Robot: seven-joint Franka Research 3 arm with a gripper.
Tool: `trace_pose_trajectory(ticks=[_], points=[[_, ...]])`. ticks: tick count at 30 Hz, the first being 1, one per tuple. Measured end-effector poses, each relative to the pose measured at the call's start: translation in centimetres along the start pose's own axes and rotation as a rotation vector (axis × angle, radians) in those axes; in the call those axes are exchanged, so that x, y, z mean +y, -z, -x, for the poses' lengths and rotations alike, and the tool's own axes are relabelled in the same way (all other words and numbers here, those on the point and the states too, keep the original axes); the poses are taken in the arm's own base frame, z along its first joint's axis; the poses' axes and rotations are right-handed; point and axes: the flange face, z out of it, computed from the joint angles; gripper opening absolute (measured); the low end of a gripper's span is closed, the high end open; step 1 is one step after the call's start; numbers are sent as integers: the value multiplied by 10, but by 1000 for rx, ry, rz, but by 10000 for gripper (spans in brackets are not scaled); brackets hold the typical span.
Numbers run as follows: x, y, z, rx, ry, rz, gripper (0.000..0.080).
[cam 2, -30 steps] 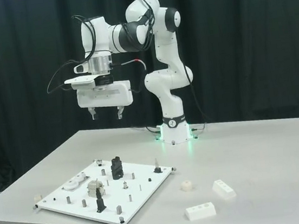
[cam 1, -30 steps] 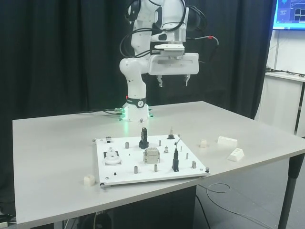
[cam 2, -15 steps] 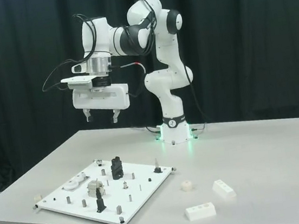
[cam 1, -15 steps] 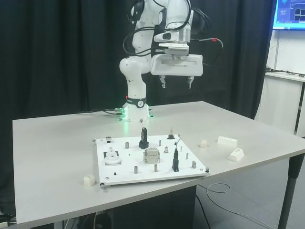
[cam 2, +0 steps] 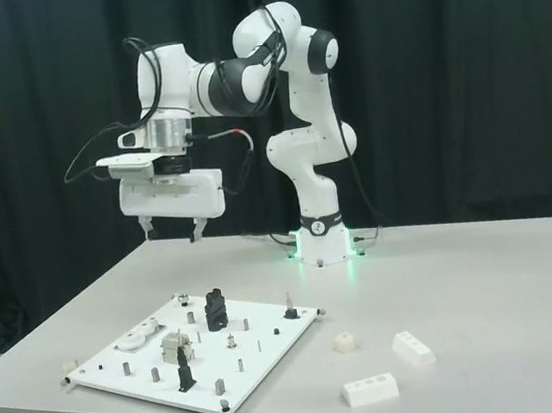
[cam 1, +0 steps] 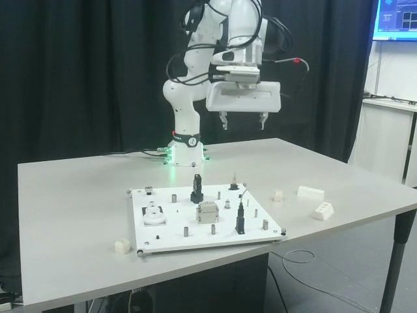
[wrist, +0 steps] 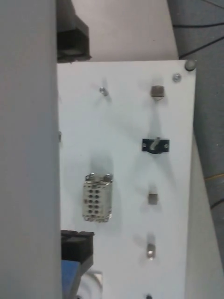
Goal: Remove USB.
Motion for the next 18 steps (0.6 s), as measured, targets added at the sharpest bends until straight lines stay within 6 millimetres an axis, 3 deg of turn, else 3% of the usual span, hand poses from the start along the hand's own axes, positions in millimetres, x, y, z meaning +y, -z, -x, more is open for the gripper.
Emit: trace_pose_trajectory(ticks=[18], points=[[-20,-51,-18,-34,48,21,800]])
